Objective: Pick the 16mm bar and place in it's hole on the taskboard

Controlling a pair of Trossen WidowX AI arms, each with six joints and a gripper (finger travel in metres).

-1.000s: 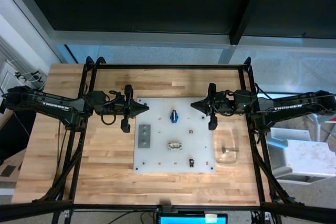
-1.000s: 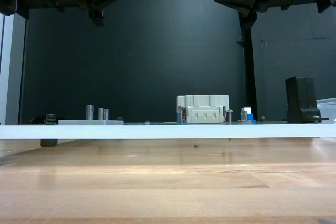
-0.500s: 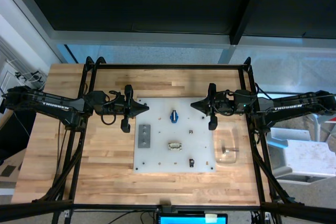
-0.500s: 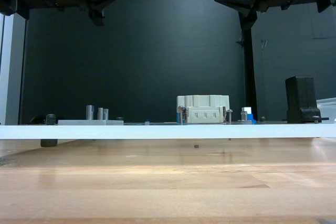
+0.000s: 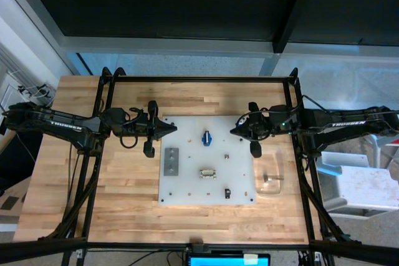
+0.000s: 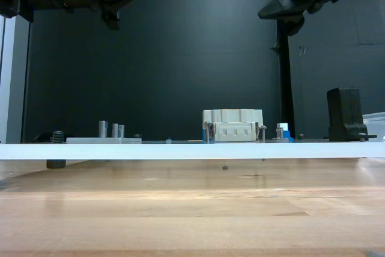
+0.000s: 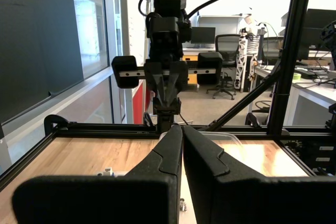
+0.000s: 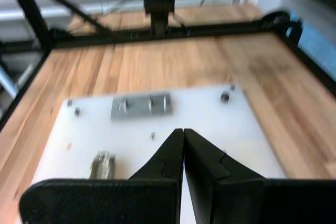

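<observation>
Left gripper (image 5: 174, 126), right gripper (image 5: 232, 131) aloft; bar (image 5: 269, 179) axis unclear

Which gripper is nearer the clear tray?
Right. The right gripper hovers above the board's far right side, close to the tray; the left gripper hovers over its far left corner.

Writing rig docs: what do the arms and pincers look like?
Both arms are matte black with white TROSSEN lettering and looped black cables. Left pincer and right pincer, over the white board's edges, have tapered black wedge fingers shut to a point.
</observation>
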